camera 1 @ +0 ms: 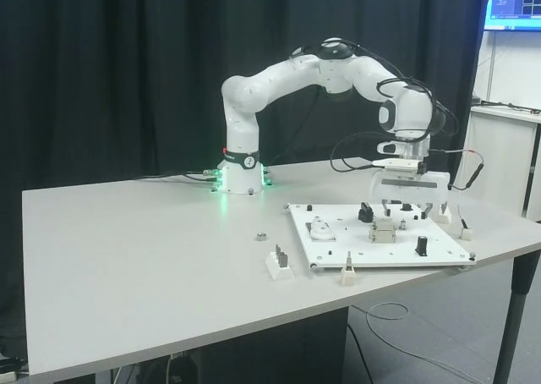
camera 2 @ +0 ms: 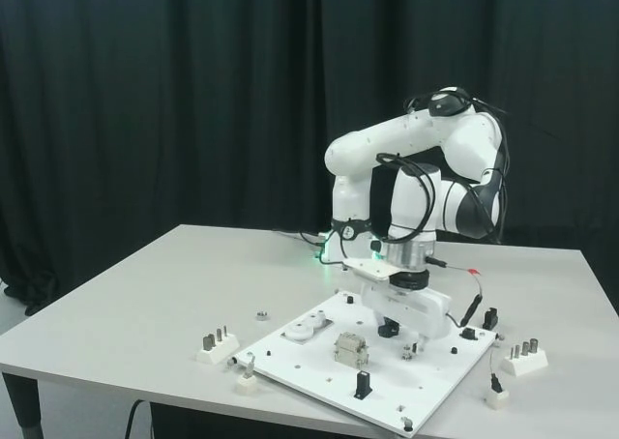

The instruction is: Pick bolt 4.

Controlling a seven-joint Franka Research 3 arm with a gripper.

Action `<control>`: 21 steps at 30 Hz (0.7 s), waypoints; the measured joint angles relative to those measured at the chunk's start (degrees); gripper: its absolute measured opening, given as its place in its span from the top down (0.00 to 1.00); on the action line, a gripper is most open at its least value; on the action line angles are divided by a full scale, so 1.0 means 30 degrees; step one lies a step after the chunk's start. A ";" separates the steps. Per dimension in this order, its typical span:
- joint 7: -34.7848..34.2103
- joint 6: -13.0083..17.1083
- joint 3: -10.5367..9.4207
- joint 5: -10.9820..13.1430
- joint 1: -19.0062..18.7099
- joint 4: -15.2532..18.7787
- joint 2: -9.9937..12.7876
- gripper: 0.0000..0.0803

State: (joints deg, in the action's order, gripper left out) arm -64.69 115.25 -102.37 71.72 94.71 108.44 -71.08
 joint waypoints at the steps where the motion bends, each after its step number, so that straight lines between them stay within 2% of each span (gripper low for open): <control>1: 0.0102 0.0040 0.0029 -0.0070 0.0018 0.0000 0.0000 0.00; 13: 0.2297 0.0189 0.0867 -0.1149 0.0641 0.0164 -0.0004 0.00; 21: 0.4640 0.0188 0.1520 -0.1287 0.1143 0.0873 -0.0003 0.00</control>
State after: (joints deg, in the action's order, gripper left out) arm -50.77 115.81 -97.81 67.86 98.14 111.06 -71.09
